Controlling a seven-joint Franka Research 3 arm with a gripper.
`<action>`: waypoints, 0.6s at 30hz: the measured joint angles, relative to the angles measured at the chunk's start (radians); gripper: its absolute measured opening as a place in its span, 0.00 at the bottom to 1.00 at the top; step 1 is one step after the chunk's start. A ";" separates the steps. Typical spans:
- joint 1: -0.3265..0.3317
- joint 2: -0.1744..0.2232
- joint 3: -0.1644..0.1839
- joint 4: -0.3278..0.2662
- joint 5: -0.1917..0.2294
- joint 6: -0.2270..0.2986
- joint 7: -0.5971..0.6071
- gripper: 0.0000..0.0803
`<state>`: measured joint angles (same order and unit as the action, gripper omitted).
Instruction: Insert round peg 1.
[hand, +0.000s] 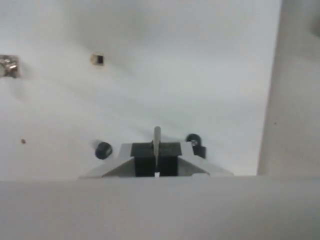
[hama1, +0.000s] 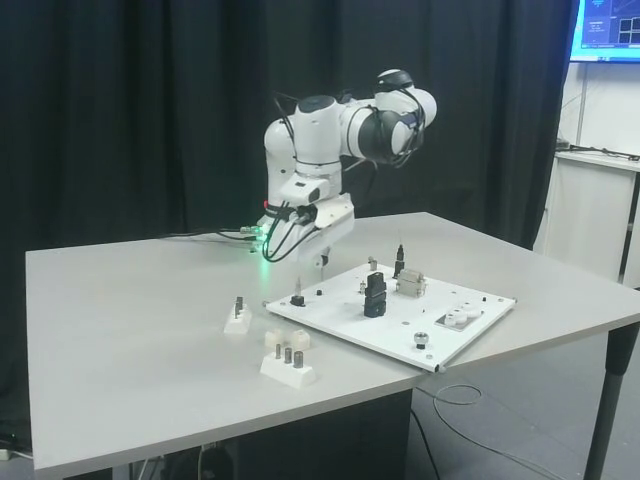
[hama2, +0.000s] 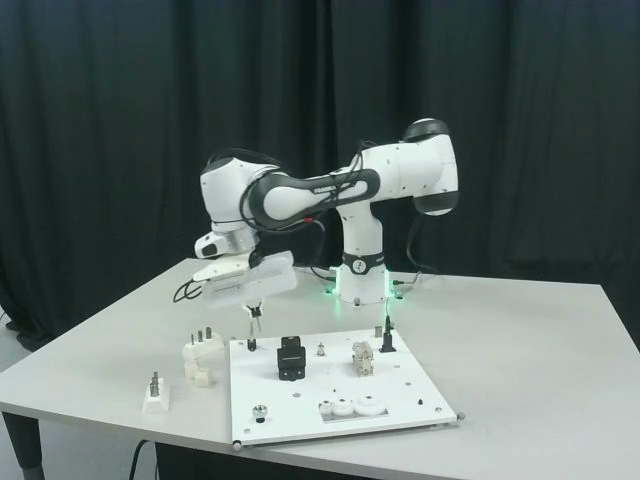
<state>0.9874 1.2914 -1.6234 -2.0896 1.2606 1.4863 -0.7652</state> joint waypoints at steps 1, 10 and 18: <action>0.016 0.000 -0.001 -0.014 0.001 0.009 0.000 0.02; 0.132 -0.002 -0.005 -0.106 0.009 0.082 0.005 0.02; 0.213 -0.005 -0.004 -0.171 0.020 0.136 0.036 0.02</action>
<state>1.2004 1.2866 -1.6277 -2.2611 1.2808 1.6225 -0.7288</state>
